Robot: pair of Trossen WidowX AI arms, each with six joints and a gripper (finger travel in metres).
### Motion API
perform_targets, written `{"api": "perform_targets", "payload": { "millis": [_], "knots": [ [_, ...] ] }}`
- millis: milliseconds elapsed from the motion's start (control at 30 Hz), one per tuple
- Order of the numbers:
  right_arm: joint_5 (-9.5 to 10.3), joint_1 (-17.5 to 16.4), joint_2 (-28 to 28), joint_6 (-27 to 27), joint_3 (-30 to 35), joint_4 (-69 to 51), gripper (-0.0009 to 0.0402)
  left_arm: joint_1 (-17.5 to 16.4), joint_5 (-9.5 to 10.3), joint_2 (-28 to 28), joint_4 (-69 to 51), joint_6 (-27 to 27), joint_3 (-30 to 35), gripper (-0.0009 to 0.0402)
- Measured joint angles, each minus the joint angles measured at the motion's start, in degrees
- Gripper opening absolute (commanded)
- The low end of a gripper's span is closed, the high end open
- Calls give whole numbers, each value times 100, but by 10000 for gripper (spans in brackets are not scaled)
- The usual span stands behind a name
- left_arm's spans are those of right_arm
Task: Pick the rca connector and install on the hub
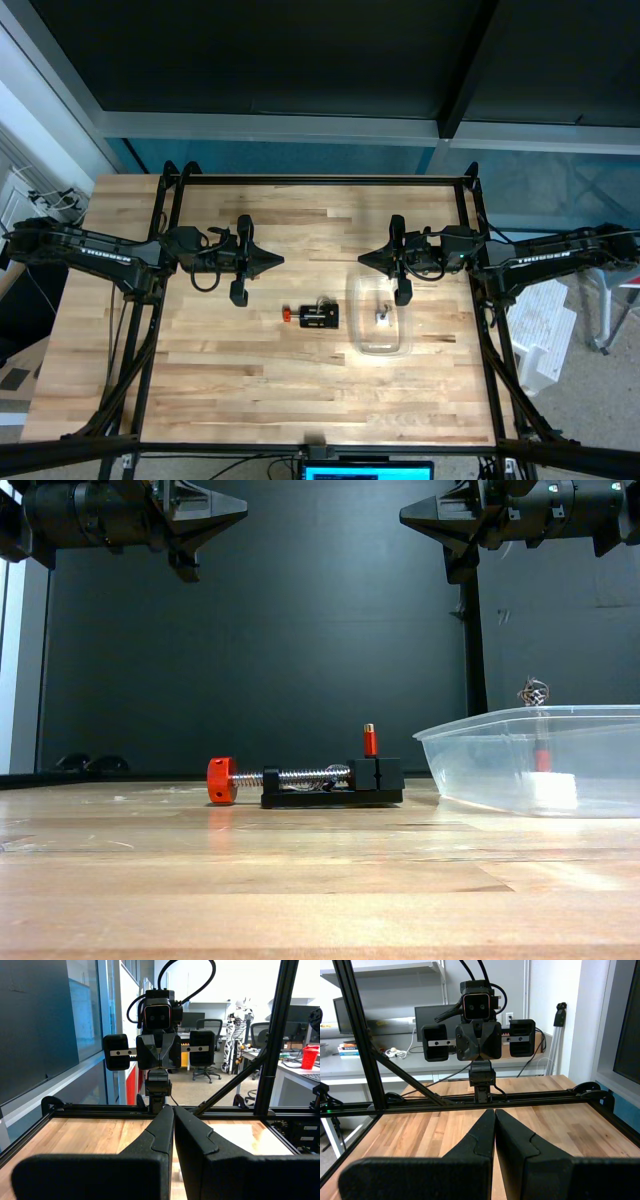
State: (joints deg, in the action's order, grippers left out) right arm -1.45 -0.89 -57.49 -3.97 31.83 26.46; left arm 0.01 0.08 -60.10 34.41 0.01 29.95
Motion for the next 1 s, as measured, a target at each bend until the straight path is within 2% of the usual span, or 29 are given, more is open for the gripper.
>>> {"api": "perform_targets", "payload": {
  "millis": [633,733,1000],
  "knots": [
    [0,0,0,-20,0,0,0,0,-2,-2,2,2,-2,0],
    [0,0,0,-214,13,-35,0,0,-2,-2,0,2,0,0],
    [-63,-9,0,-345,483,-1541,0,0,-2,-2,0,0,0,0]
  ]
}}
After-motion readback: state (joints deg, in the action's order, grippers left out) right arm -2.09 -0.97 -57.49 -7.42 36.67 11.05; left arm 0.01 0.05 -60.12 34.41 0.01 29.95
